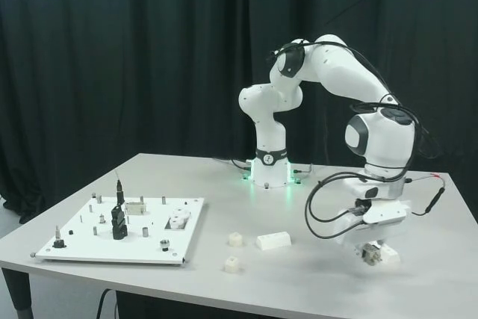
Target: Insert waterproof.
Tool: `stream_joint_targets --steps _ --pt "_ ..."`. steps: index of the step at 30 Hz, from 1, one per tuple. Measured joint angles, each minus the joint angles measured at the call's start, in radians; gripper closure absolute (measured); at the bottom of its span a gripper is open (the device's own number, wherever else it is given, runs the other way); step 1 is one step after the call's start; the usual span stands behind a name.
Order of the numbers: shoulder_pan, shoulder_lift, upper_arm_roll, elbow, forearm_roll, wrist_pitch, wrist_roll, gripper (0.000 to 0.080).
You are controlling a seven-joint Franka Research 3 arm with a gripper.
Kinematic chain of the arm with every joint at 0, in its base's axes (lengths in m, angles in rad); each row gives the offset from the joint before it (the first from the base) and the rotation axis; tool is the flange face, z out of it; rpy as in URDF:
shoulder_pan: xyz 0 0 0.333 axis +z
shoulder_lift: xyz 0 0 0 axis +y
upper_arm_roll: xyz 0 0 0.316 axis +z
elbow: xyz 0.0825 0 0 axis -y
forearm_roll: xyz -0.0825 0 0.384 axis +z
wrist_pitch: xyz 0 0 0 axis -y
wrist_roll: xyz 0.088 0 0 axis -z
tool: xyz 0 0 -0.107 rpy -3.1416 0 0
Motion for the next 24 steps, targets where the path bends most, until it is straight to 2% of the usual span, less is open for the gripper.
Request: stream_joint_targets --steps 13,18,24 --pt "-0.011 0.001 -0.101 -0.003 -0.003 -0.057 -0.108 0.0491" --pt "-0.036 0.001 -0.119 -0.008 -0.009 -0.062 -0.153 0.0491" --pt "-0.083 0.001 -0.122 -0.01 -0.028 -0.065 -0.213 0.0491"
